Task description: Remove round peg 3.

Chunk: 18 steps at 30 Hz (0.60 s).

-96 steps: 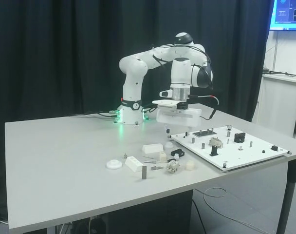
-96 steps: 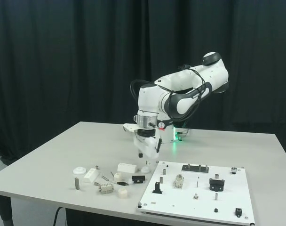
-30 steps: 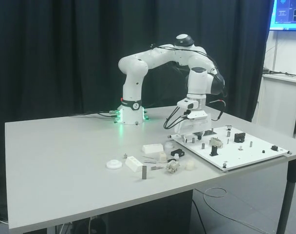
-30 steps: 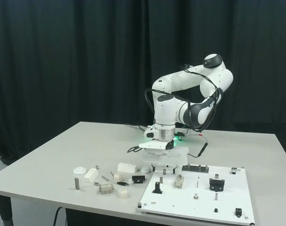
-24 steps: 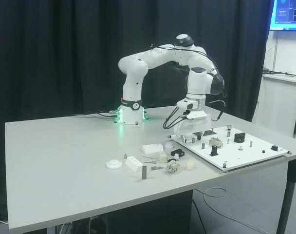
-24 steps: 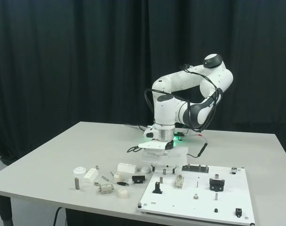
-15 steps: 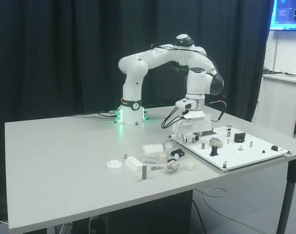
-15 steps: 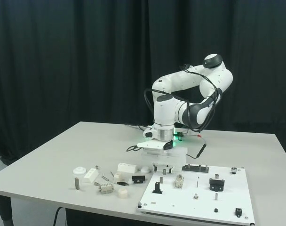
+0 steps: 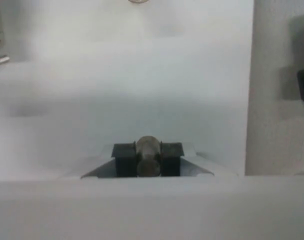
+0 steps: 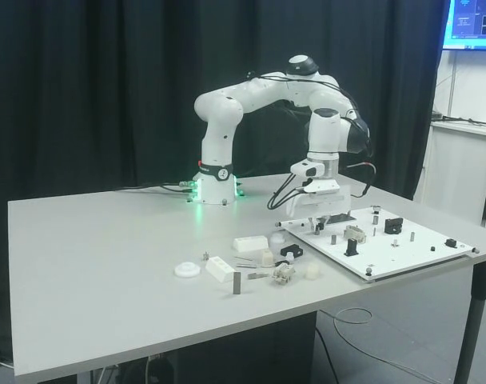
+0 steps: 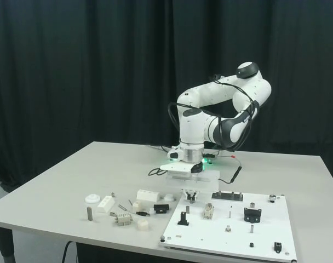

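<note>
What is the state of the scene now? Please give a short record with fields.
gripper: low over the near-left corner area of the board, pointing straight down
jaws: shut on the peg, one black pad on each side
peg: upright between the pads
board: white, flat on the grey table, other small parts still standing on it
loose parts: a group on the table beside the board

Black bracket [image 11: 183, 218] and connector [image 11: 208, 211] stand near end effector [image 11: 190, 196].

Peg [image 9: 148, 156] base hidden between hand [image 9: 147, 159] fingers.
</note>
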Each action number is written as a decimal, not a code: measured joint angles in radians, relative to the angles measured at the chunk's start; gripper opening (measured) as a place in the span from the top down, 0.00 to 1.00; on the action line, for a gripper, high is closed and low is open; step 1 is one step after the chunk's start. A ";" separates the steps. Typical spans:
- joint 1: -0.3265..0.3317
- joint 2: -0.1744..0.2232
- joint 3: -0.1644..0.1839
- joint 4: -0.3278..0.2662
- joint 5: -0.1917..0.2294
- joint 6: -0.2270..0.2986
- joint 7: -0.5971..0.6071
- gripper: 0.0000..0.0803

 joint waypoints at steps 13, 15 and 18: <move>0.000 0.000 0.001 0.000 0.000 -0.001 0.008 0.88; 0.000 0.000 0.000 0.000 0.000 -0.001 0.008 0.88; 0.000 0.000 -0.001 0.000 -0.001 -0.001 0.006 0.88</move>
